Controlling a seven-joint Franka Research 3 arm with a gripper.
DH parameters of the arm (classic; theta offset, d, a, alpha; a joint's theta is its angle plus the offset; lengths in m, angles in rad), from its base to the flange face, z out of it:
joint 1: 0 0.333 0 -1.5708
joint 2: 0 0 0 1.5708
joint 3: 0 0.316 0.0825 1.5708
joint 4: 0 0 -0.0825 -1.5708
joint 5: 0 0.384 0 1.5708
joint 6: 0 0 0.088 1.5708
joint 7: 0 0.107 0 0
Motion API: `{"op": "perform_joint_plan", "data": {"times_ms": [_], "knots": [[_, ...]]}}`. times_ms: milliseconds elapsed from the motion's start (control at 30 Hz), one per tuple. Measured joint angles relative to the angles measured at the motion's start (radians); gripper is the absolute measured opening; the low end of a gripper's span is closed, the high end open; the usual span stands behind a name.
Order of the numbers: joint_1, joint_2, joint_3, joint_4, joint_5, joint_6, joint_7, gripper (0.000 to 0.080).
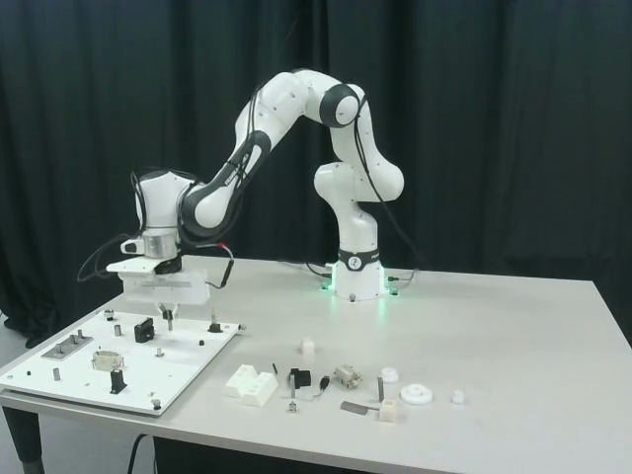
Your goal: Place square peg 2.
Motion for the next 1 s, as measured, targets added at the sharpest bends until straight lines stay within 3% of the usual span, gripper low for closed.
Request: {"op": "perform_joint_plan", "data": {"times_ms": [267,1000], "knots": [[0.0,-0.032,-0.005,0.0,-0.005,-0.022,0.0,0.0065],[0.041,-0.042,-0.005,0.002,0.011,-0.046,0.003,0.0065]]}}
